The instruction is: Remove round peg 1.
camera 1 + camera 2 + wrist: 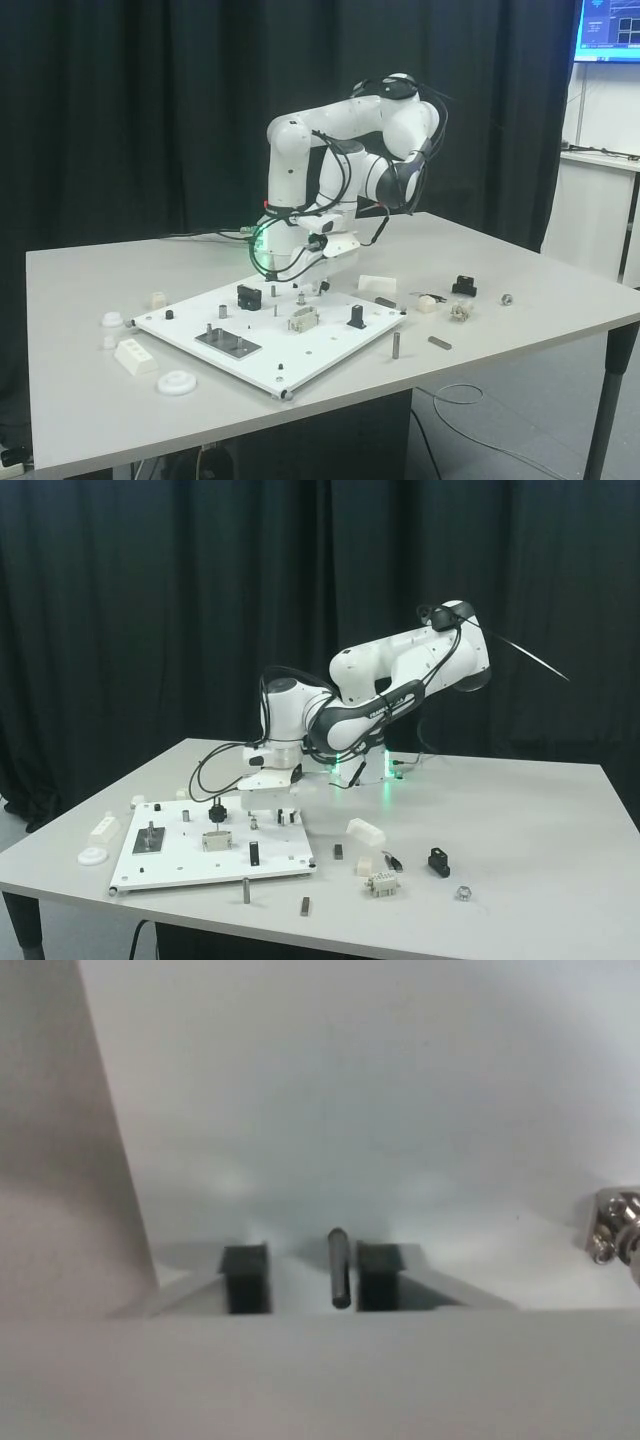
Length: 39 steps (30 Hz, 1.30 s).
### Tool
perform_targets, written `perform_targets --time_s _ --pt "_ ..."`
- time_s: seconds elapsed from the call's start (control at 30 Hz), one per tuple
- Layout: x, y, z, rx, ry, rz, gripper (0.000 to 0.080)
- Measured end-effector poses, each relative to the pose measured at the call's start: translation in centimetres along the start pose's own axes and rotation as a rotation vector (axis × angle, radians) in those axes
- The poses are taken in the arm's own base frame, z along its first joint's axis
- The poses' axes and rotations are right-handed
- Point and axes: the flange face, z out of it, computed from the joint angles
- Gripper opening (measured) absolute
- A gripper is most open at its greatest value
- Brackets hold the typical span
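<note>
The tool (310, 1285) hangs low over the white board (330, 350), fingers (244, 1278) parted. Between them, hard against one pad, stands the round peg (339, 1268), upright in its seat, seemingly framed for a pinch. Beyond, loose parts lie scattered on the grey table (520, 270).

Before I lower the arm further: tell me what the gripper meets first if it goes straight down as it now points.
Probably the grey round peg standing between the jaws of the gripper, then the white board beneath it; depth is unclear.

Two distant opposing room views, table (90, 290) shared; close downward wrist view.
</note>
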Motion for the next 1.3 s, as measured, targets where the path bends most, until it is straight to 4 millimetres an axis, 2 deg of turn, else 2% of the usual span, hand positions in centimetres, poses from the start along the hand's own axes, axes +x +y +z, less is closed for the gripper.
perform_targets --time_s 0.1,0.13,0.17,0.83,1.3 --pt "0.1 0.1 0.0 -0.006 0.007 0.002 0.0342" --pt "0.1 0.2 0.0 -0.007 0.009 0.003 0.0166" --pt "0.1 0.2 0.0 -0.007 0.010 0.004 0.0042" --pt "0.3 0.2 -0.2 -0.005 0.018 0.006 0.0032" --pt "0.3 0.4 -1.8 0.006 0.015 0.007 0.0025"
